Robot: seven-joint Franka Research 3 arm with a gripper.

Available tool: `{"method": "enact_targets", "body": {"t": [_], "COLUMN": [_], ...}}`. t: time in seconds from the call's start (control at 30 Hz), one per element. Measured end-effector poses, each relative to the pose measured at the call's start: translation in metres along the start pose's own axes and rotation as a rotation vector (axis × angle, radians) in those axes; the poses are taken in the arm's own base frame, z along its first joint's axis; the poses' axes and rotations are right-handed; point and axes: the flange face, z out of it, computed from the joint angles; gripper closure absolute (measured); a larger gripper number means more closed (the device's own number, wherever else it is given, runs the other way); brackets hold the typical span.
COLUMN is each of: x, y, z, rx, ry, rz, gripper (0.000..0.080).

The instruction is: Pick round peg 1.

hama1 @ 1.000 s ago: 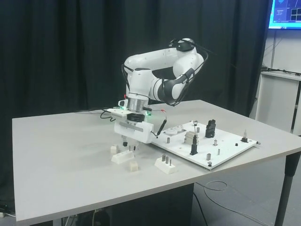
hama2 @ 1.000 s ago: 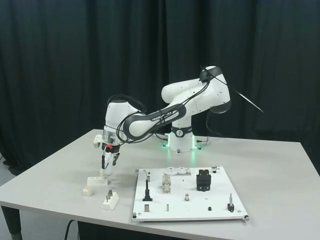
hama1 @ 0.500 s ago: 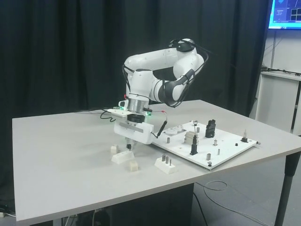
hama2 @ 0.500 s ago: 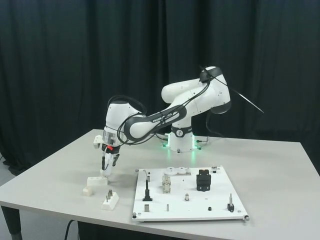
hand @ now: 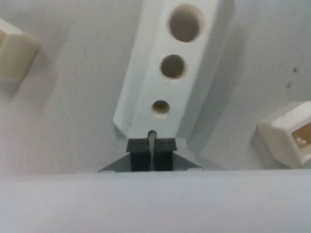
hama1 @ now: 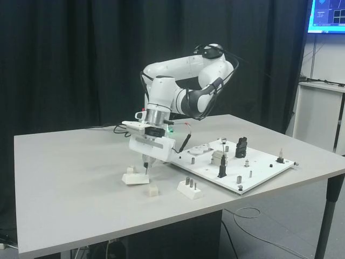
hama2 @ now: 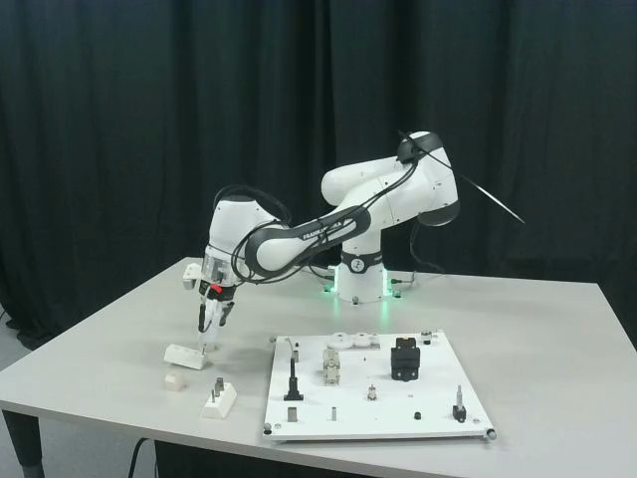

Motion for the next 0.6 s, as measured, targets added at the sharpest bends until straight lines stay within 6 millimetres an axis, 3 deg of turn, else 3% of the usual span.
{"method": "enact_targets", "body": {"t": [0.6], "x": [0.007], "y": [-0.025], "z": [-0.049], "rx": [0.032], "ry": [-0.025], "rz": [-0.038], "gripper": [0.0787]}}
